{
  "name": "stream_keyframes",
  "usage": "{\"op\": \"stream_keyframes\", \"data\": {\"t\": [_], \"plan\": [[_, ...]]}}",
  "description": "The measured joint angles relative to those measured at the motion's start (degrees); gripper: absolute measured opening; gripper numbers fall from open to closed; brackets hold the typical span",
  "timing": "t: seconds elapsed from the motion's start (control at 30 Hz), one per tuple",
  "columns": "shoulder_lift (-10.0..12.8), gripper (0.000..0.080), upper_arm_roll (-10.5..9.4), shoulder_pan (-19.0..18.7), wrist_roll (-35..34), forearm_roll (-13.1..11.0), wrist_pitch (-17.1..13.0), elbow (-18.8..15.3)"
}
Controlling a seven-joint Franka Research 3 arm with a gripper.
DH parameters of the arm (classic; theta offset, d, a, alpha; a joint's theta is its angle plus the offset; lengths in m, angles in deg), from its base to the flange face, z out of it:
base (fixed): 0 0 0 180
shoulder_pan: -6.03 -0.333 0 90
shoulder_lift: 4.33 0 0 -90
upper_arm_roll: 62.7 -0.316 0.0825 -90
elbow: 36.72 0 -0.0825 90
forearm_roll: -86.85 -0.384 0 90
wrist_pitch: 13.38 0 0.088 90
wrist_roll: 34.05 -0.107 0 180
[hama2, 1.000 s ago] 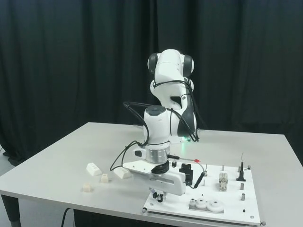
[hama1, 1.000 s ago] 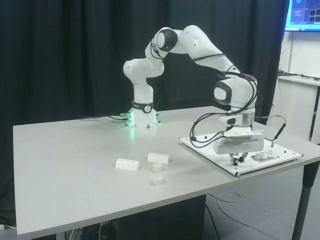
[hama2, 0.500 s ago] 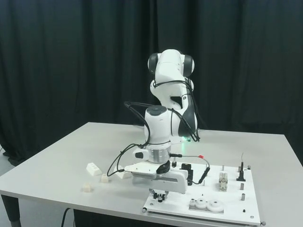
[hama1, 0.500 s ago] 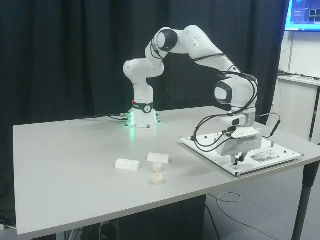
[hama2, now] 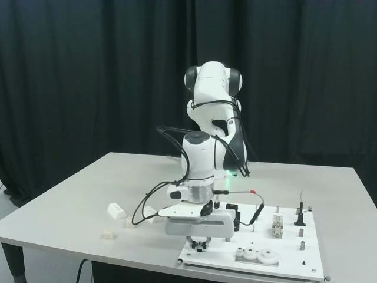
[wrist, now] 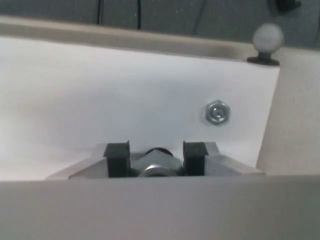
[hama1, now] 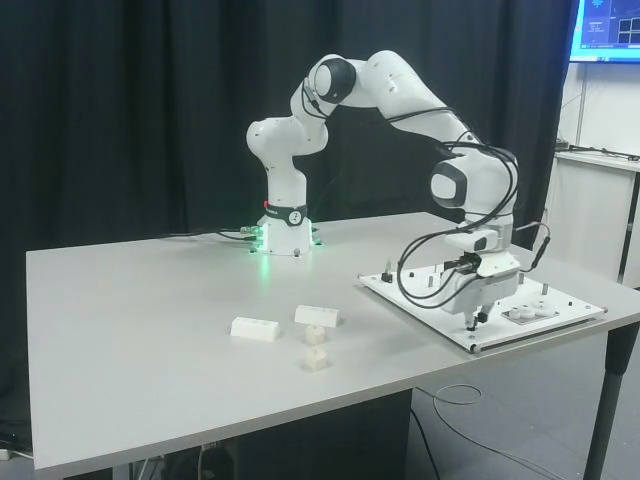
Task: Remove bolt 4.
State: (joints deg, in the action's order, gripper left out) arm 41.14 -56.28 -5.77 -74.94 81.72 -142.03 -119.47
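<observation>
- White board (wrist: 100, 100) filled the wrist view, and low against it the hand (wrist: 155, 160) had its two black fingertips (wrist: 116, 157) standing a little apart with a rounded metal head between them, which I took to be bolt 4 (wrist: 157, 167). The pads looked pressed to its sides, so I judged the hand closed on it.
- Also in the wrist view, a hex nut (wrist: 218, 112) sat flat on the board, well apart from the fingers, and a small ball-topped post (wrist: 265, 42) stood at the board's far corner.
- From the first room view, the arm (hama1: 400, 95) reached out from its base and bent down so the hand (hama1: 472, 318) pointed straight down onto the board (hama1: 560, 312), near its front edge. The bolt itself was too small to make out there. Three small white blocks (hama1: 255, 328) lay on the desk (hama1: 130, 330), well apart from the board.
- From the second room view, the hand (hama2: 199, 244) was at the board's near left corner, with white gears (hama2: 259, 256) further along that edge. The bolt lay directly beneath the hand, its long axis upright as I judged, so the coming move would need turning and a straight lift upward.
</observation>
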Motion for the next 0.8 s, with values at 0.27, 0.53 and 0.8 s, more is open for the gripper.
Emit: {"op": "stream_keyframes", "data": {"t": [0.27,0.53,0.8], "plan": [[0.0,0.0224,0.00,-0.3,7.4,1.0,0.1,0.1],[0.0,0.0224,0.00,-0.7,12.3,2.0,0.8,0.9],[-0.1,0.0224,0.00,-1.1,14.8,2.6,3.4,3.2]]}}
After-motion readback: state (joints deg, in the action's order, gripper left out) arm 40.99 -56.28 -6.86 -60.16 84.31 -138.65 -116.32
